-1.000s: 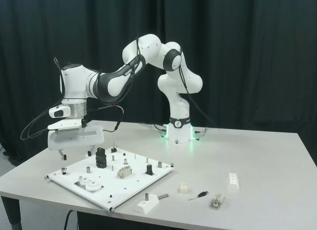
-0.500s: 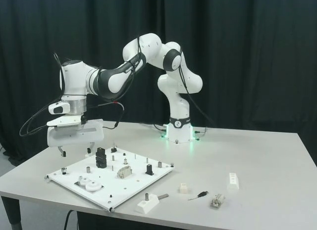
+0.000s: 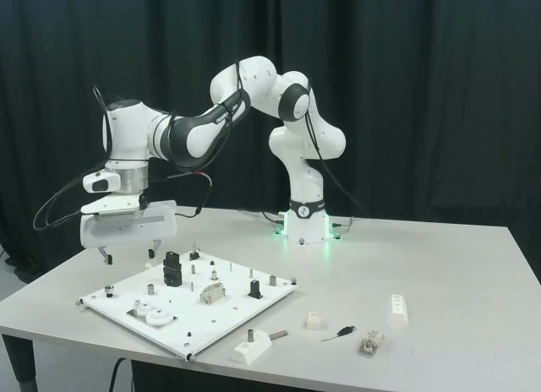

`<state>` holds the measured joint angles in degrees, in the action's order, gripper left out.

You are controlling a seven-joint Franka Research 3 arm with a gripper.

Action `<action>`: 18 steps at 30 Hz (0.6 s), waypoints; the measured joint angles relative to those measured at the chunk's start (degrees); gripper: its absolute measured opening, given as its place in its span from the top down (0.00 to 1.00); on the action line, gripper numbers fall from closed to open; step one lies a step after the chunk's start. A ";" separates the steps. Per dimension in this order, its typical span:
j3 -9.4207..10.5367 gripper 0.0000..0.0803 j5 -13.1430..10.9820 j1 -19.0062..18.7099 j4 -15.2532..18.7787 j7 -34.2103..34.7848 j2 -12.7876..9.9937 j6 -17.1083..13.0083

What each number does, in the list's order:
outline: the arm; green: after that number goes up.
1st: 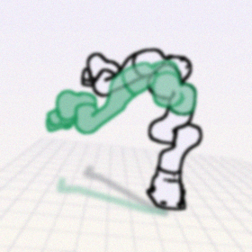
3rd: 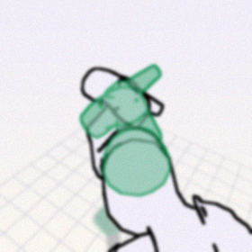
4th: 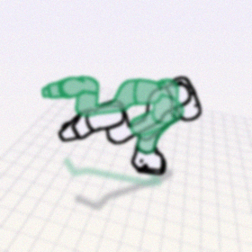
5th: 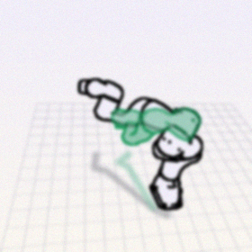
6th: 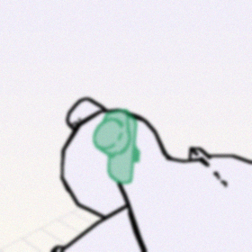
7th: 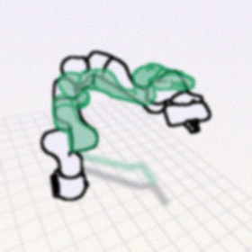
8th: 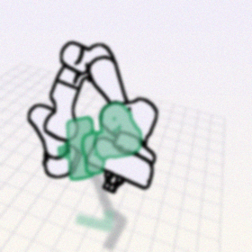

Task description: Remove medium gear.

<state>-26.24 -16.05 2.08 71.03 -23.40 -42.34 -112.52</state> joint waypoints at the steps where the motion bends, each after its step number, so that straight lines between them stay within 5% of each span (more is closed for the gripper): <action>1: 0.00 0.00 0.06 -0.02 0.00 -0.07 0.00 0.12; 18: 0.01 0.00 0.94 0.12 0.89 -1.85 -0.85 0.37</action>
<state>-26.23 -15.10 2.20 71.92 -25.25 -43.19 -112.14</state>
